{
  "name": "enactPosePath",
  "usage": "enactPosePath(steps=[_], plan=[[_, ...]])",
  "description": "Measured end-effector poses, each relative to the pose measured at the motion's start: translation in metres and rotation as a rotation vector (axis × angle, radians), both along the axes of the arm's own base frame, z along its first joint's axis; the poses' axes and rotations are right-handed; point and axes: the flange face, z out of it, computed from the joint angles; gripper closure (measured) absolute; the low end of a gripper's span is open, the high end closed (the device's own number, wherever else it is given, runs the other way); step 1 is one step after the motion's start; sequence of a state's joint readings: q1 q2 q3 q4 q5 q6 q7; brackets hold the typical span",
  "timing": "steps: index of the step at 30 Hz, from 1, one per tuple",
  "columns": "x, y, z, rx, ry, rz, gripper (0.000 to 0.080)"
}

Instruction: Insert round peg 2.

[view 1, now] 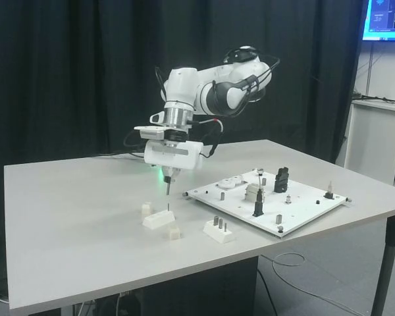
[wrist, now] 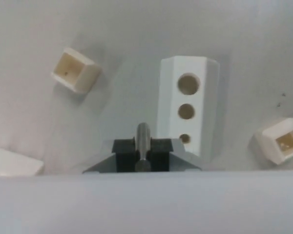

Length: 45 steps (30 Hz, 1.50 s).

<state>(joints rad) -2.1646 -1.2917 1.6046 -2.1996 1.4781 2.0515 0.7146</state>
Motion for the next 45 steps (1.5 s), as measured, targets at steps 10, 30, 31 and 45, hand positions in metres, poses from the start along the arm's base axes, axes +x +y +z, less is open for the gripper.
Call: enactPosePath(steps=[10,30,31,45], plan=[[0.027,0.022,0.012,0.037,-0.022,0.065,0.0743],[0.08,0.077,0.03,0.035,0.006,0.196,0.0743],[0.082,0.08,0.03,0.04,0.006,0.194,0.0743],[0.12,0.137,0.032,0.146,-0.013,0.082,0.0743]])
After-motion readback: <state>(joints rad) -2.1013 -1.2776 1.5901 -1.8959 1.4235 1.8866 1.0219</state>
